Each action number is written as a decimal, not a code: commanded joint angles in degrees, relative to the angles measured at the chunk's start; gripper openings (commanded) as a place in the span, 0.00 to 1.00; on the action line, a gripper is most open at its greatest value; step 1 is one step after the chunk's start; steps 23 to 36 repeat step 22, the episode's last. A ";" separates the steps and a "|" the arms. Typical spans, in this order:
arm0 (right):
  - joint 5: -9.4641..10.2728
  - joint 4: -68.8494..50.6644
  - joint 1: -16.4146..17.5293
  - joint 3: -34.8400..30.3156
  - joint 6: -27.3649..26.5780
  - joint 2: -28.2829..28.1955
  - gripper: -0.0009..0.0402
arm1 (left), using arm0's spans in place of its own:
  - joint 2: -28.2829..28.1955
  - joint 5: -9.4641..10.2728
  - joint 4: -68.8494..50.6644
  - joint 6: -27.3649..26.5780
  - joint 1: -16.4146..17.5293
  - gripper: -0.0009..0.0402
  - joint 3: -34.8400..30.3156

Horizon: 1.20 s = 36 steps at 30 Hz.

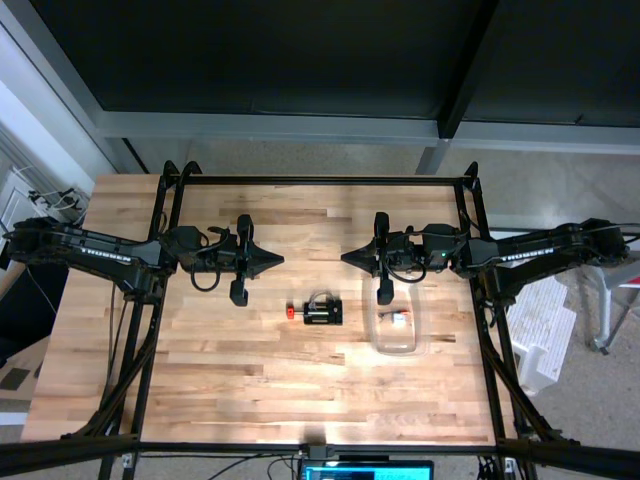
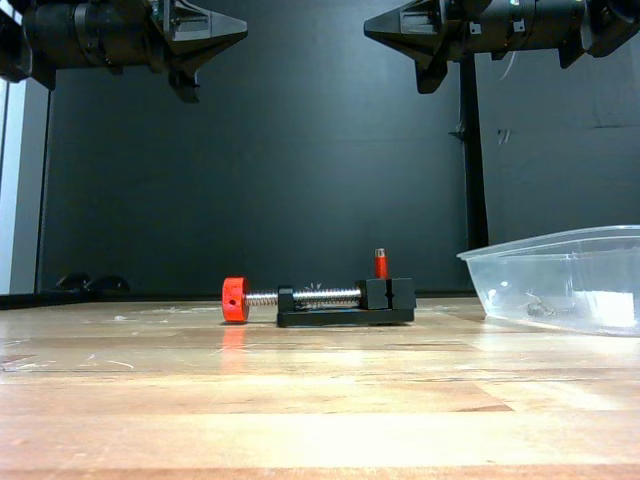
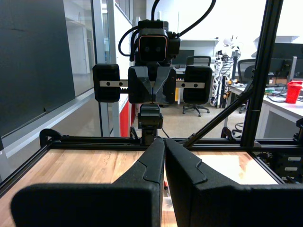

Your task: Remove the RCA connector from the receptacle and place in the container

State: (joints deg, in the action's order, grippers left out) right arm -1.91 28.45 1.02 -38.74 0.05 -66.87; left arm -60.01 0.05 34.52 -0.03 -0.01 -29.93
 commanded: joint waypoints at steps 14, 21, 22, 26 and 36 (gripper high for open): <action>-0.02 -1.68 0.00 -0.02 0.00 0.00 0.02 | 0.00 -0.02 0.02 0.02 0.00 0.02 -0.02; 0.00 -2.01 0.00 -0.02 0.02 0.00 0.02 | 0.00 -0.02 0.02 0.02 0.02 0.02 -0.02; 0.00 -2.01 0.00 -0.02 0.02 0.00 0.02 | 0.00 -0.02 0.02 0.02 0.00 0.02 -0.02; 0.00 -2.01 0.00 -0.02 0.02 0.00 0.02 | 0.00 -0.02 0.02 0.02 0.00 0.02 -0.02; 0.00 -2.01 0.00 -0.02 0.02 0.00 0.02 | 0.00 -0.02 0.02 0.02 0.00 0.02 -0.02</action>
